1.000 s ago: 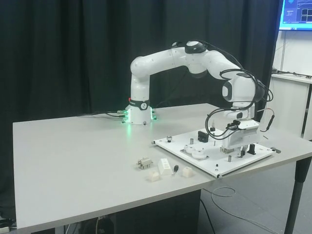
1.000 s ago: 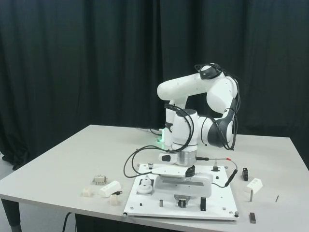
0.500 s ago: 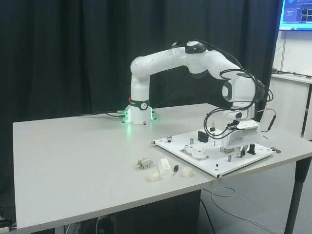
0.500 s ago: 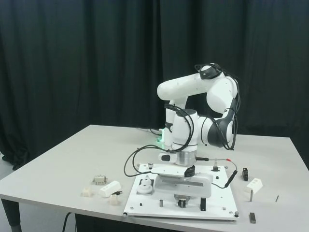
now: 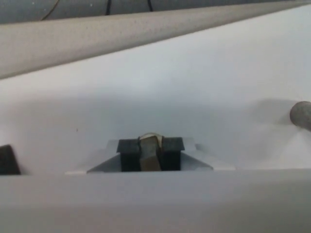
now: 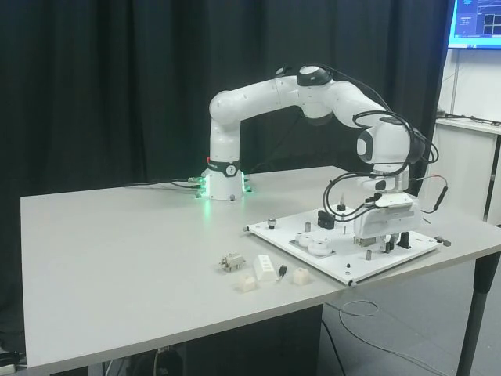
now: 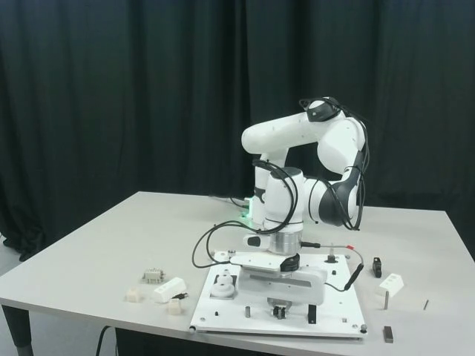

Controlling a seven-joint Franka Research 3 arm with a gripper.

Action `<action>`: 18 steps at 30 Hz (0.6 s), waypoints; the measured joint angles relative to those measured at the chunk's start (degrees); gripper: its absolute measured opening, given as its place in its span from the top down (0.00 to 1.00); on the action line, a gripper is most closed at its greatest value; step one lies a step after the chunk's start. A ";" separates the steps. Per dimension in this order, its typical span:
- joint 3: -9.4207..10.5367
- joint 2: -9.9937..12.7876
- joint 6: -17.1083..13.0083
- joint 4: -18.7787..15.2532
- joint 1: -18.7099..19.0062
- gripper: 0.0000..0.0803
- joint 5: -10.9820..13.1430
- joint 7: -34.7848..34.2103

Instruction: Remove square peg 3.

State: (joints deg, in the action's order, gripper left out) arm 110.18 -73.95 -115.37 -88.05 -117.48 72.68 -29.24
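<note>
Over the white board (image 7: 338, 315), end effector (image 5: 150, 154) fingers clamp square peg 3 (image 5: 150, 151) between black pads (image 5: 128, 154).

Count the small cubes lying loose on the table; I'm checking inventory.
2. One cube lies near the table's edge; the other cube lies between it and the white board. More may be hidden behind the arm.

The arm (image 6: 313, 94) is white. The table (image 6: 117, 243) is grey. The board (image 7: 338, 320) is white. The curtain (image 7: 111, 89) is black. The base light (image 6: 202, 186) is green.
</note>
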 joint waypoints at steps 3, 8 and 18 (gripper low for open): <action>0.00 0.00 0.01 0.01 0.00 0.89 0.00 -0.55; -0.01 0.00 0.02 0.01 0.00 0.89 0.00 -0.92; -0.01 -0.01 0.03 0.06 -0.01 0.89 -0.07 0.19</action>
State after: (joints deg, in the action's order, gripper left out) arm 110.17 -73.95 -115.34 -87.99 -117.49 72.61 -29.05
